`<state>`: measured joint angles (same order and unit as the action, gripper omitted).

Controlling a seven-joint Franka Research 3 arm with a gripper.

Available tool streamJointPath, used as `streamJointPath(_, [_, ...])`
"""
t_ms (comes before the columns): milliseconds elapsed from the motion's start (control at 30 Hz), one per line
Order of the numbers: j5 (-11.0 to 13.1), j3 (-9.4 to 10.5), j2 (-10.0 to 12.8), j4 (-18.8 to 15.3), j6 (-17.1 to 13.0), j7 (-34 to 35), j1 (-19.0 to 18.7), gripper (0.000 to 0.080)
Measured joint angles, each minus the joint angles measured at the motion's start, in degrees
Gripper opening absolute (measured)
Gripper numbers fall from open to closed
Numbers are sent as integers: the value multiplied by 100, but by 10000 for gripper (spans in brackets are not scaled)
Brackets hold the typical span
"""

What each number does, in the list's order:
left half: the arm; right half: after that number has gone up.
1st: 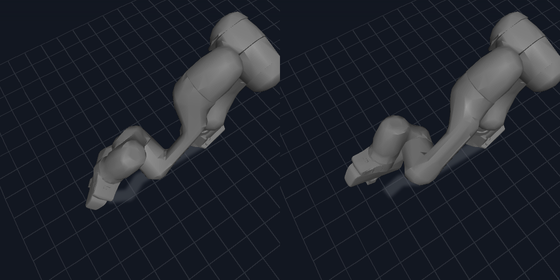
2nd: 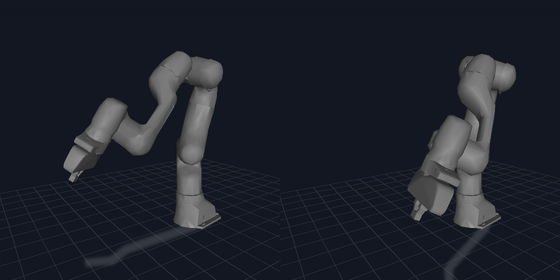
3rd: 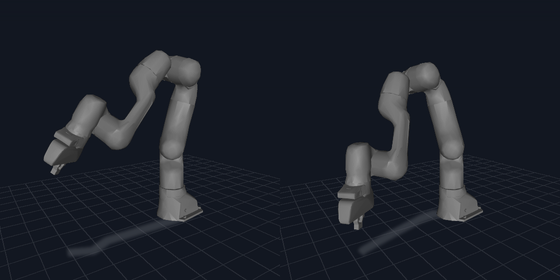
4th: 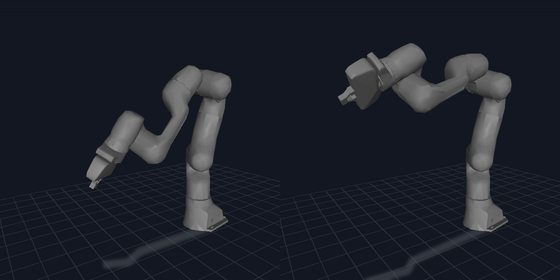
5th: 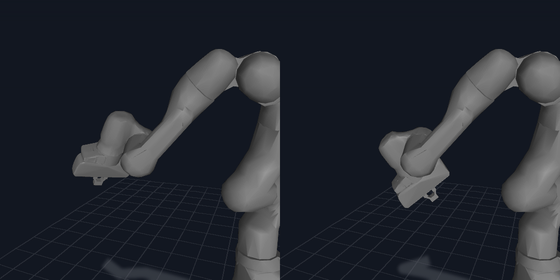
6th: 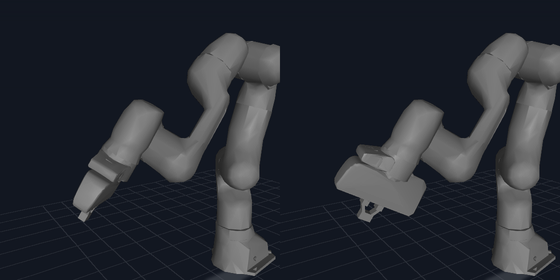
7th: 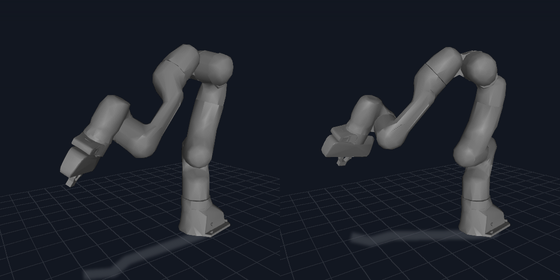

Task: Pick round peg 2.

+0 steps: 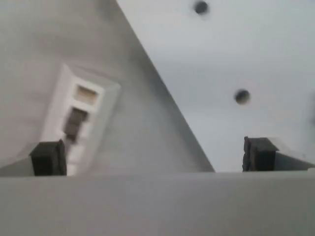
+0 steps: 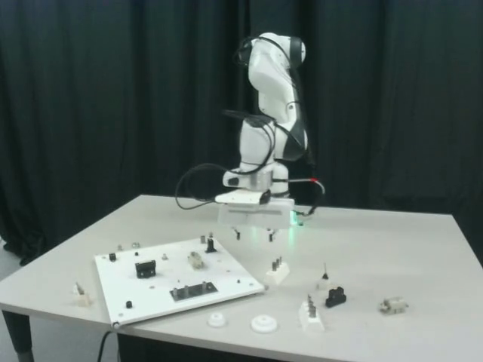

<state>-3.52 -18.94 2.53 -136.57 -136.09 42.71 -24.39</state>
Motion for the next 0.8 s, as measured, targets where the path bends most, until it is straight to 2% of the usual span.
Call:
streamJointPath(333, [332,422,474,554,-113,355,-38,800])
streamJointPath(800, [834,899,1340,1651,-187,630,-41,800])
